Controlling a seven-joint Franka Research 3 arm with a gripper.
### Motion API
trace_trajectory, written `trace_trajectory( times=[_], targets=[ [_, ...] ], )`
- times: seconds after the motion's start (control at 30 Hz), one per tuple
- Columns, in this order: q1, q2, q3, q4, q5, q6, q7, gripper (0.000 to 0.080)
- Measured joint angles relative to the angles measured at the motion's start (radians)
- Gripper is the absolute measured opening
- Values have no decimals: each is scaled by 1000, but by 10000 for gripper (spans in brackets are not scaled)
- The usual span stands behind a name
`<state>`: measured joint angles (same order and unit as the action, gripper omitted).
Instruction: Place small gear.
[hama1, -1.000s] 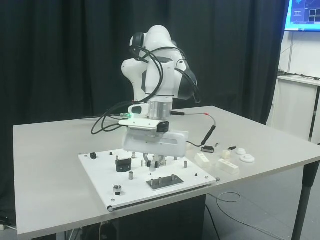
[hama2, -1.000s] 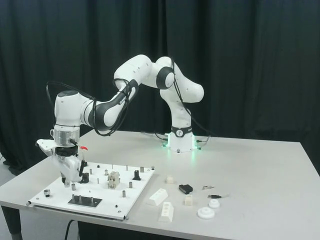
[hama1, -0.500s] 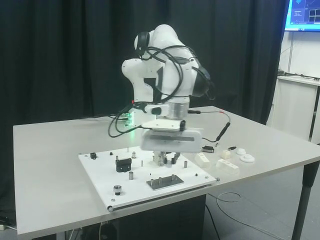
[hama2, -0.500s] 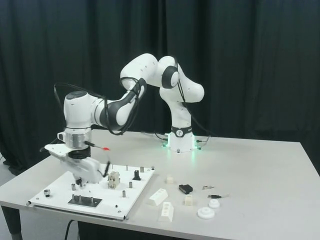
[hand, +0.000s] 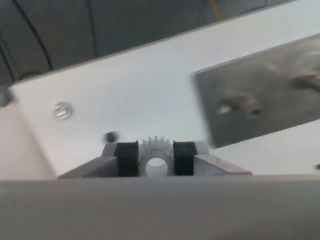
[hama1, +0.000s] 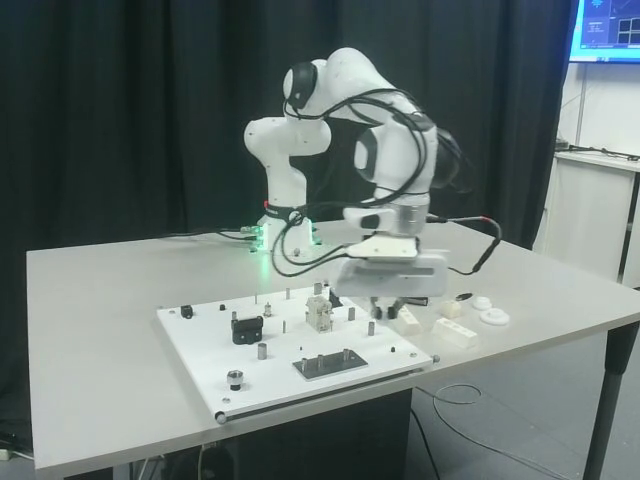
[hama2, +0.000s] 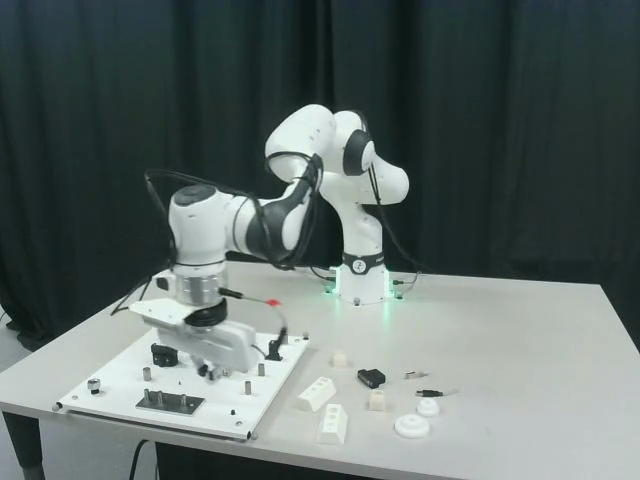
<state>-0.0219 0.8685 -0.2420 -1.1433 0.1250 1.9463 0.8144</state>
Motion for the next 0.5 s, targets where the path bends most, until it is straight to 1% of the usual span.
trace_trajectory(
  times=[0.27, 0.5],
  targets=[
    [61, -6, -1, -3, -3, -52, 23, 143],
    [116, -21, -1, -23, -9, -95, 68, 143]
  ],
)
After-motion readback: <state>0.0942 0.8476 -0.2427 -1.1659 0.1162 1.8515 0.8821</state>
